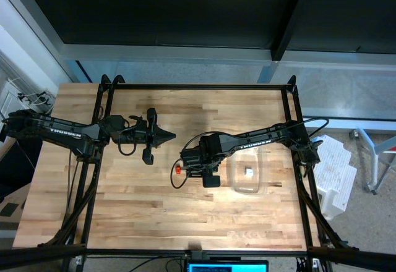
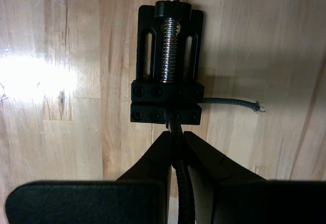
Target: Pick the USB-C connector and install on taskboard
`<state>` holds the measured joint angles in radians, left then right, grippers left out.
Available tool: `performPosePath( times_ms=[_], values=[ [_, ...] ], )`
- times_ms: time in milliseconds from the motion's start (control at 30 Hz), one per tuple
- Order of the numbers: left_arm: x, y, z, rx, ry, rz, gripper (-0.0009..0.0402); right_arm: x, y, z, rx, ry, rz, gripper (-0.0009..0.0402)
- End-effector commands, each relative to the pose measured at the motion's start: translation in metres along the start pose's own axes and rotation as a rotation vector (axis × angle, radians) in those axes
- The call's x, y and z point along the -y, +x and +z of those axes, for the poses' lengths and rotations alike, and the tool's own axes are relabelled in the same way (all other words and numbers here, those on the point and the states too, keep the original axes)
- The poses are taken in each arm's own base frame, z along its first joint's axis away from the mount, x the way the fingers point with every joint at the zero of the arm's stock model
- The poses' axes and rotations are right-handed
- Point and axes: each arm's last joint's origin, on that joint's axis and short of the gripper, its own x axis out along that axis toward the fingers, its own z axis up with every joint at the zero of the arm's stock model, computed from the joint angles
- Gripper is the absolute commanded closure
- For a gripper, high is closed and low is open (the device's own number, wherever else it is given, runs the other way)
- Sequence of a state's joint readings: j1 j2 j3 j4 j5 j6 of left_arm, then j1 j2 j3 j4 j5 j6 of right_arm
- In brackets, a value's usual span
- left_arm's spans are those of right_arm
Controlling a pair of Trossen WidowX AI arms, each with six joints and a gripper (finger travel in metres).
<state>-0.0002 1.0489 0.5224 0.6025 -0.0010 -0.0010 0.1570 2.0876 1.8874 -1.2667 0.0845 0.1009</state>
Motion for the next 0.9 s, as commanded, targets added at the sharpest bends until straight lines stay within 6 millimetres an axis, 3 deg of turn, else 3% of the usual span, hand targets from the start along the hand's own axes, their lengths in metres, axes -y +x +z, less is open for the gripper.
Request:
performPosePath(
  times_ms=[33, 900],
  values=[
    [-0.0001, 0.0001, 0.0000, 0.000, 0.000, 0.000, 0.0393, -0.0002, -0.0002, 0.0000, 0.001, -0.002, 0.002, 0.0394],
    [-0.0001, 0.0001, 0.0000, 0.000, 0.000, 0.000, 0.0393, 0.0001, -0.0048, -0.0011, 0.013, -0.004, 0.009, 0.0394]
  ],
)
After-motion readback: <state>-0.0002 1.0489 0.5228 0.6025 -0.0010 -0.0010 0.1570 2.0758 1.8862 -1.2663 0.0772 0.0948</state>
